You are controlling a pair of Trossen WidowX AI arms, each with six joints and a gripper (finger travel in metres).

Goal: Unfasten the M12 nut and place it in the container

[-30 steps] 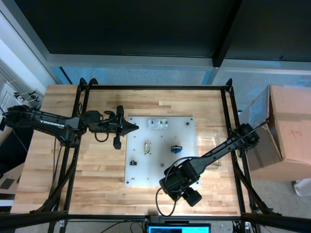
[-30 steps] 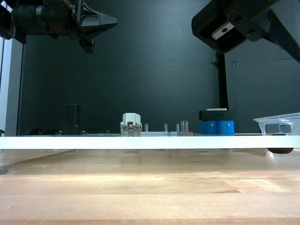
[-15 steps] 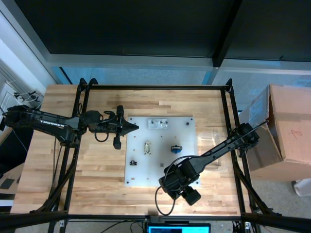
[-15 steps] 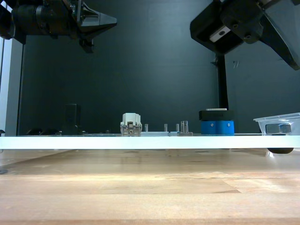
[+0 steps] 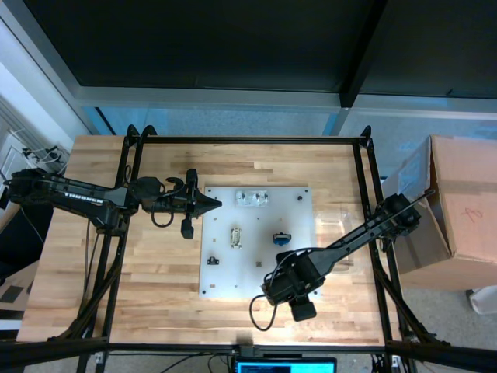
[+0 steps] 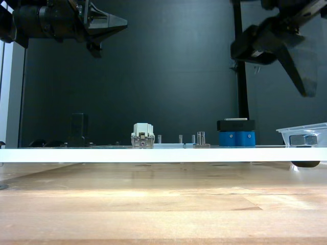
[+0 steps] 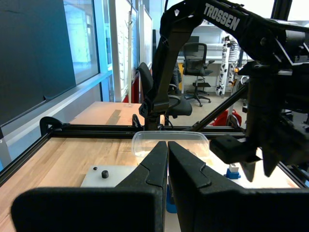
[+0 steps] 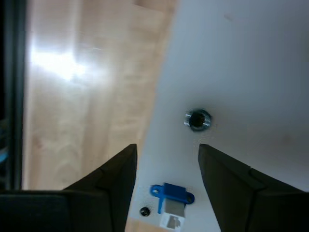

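The small silver nut (image 8: 197,120) sits on the white board (image 8: 251,72) as a ring around a dark centre, on its stud. In the low view the nut (image 6: 304,139) shows in front of the clear container (image 6: 305,130). My right gripper (image 8: 166,159) hangs above the nut and is open, its fingers (image 8: 118,169) wide apart and clear of it. In the high view this right gripper (image 5: 291,281) covers the board's near right edge and hides the nut. In the low view it (image 6: 305,92) points down. My left gripper (image 5: 213,203) hovers shut at the board's far left edge, empty.
A blue block (image 5: 281,238) and a white connector (image 5: 236,237) stand mid-board. The clear container (image 5: 335,221) lies just right of the board. A cardboard box (image 5: 458,210) stands beyond the table's right edge. The black frame rails ring the table.
My right gripper has swung right and tipped its fingers downward over the board's near right edge. The nut and the left arm have not moved.
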